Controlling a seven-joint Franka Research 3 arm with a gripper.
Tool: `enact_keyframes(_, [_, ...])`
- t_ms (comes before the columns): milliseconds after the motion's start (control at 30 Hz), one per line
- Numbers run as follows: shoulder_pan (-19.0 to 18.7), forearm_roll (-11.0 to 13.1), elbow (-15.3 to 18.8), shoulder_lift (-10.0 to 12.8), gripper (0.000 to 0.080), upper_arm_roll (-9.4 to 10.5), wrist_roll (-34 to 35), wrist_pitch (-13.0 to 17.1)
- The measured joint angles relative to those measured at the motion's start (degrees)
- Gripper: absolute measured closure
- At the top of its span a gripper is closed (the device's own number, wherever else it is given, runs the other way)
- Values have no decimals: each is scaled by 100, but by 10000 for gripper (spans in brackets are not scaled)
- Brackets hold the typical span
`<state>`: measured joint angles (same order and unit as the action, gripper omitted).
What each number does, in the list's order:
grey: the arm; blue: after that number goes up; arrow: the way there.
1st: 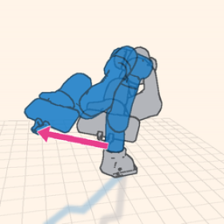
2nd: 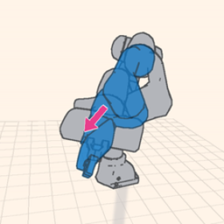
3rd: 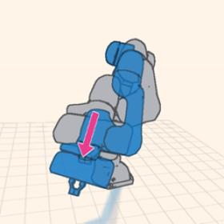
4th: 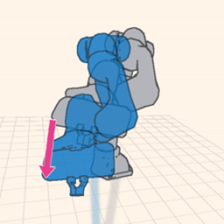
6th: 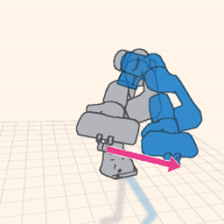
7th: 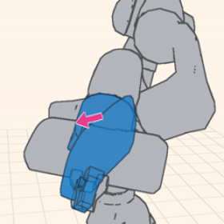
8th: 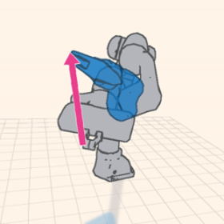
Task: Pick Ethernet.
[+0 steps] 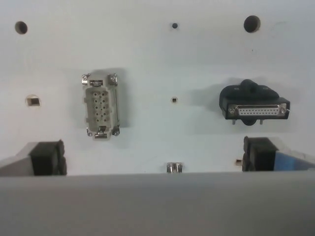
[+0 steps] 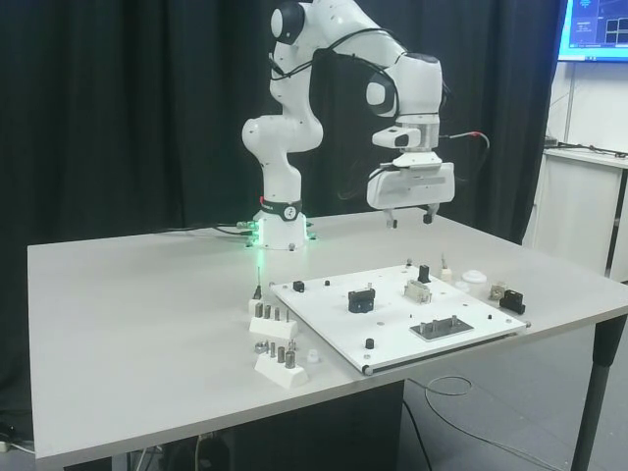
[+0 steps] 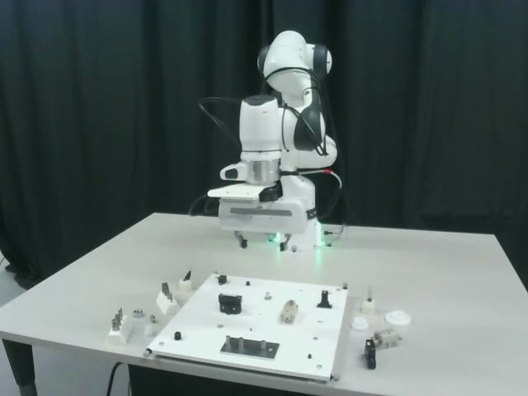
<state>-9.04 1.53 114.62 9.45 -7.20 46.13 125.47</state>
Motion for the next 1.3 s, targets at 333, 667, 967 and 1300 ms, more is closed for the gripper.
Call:
enact_keyframes(333, [-34,0,0,-7,3,0,45,7])
enact_keyframes(667, [-91,0,0,-13,3,17,46,9])
enact_keyframes(967, [-280,16,111,-91,3,163,151,8])
enact_keyframes(1300, [-582,11,435,-331,3,348,549,9])
